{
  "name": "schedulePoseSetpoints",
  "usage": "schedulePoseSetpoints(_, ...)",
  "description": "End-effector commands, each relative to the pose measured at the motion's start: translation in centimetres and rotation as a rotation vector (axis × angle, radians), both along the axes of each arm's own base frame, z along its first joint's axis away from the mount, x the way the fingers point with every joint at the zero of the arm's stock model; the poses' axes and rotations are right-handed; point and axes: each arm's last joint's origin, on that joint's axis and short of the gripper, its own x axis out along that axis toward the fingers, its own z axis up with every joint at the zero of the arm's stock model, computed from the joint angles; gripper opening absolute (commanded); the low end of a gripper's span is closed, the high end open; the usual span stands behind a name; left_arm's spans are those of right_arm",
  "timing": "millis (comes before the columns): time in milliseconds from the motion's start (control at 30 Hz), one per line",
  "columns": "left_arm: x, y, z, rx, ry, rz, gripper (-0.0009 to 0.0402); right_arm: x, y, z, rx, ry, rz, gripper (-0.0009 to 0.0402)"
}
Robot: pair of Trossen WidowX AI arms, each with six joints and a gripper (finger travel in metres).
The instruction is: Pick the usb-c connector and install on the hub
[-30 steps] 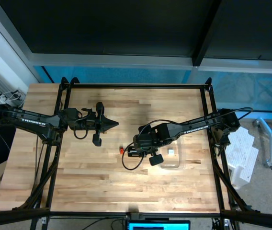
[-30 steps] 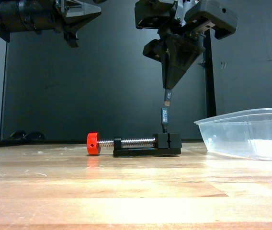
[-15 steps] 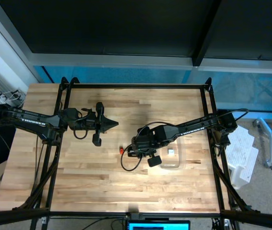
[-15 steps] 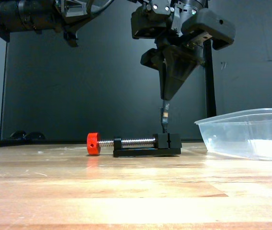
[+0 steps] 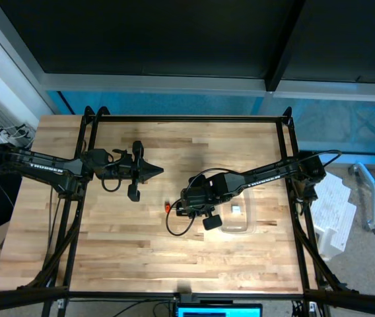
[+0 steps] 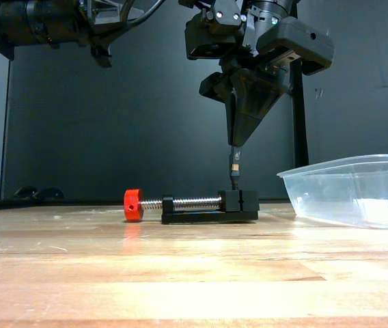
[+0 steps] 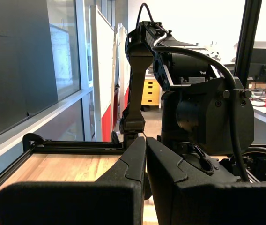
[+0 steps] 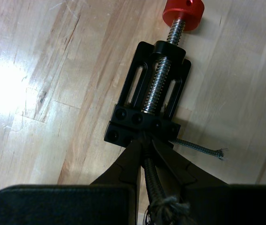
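1. The left gripper [image 5: 158, 172] hangs high over the left half of the table [image 5: 108, 264], well apart from the work. The left wrist view shows its two fingers [image 7: 135, 159] pressed together with nothing between them.
2. A black vise [image 6: 211, 205] lies flat on the table near the middle, with its red knob [image 6: 133, 204] pointing left.
3. The hub [image 6: 235, 183] shows as a slim dark piece standing upright, clamped in the right end of the vise.
4. The connector [image 6: 235, 162] is held upright directly above the hub, and its lower end meets the hub's top. Whether it has gone in at all cannot be told.
5. The right gripper [image 6: 235, 146] points straight down over the vise, its fingers clamped on the upper body of the connector. In the right wrist view a braided cable [image 8: 152, 180] runs back between the fingers.
6. A clear plastic tub [image 6: 344, 195] sits on the table to the right, apart from the vise.
7. Handling, as a judgement:
   - The connector looks small, light and rigid, with a thin plug end that could bend or jam if pushed at a tilt.
   - The cable looks limp and may tug the connector sideways.
   - The best hold is on the flat sides of the body, close to the plug end, keeping it upright and in line with the hub.
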Motion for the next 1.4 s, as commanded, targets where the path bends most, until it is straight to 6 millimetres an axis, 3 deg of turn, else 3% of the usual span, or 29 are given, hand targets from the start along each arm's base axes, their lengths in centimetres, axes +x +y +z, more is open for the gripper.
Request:
schedulePoseSetpoints(33, 0.0, 0.0, 0.0, 0.000, -0.001, 0.000, 0.0000, 0.0, 0.0, 0.0, -0.003, -0.002, -0.001, 0.0004)
schedulePoseSetpoints(1067, 0.0, 0.0, 0.0, 0.000, -0.001, 0.000, 0.0000, 0.0, 0.0, 0.1, -0.003, -0.002, -0.001, 0.0004)
schedulePoseSetpoints(1400, 0.0, 0.0, 0.0, 0.000, -0.001, 0.000, 0.0000, -0.5, -0.2, 1.8, -0.003, -0.044, -0.007, 0.0004)
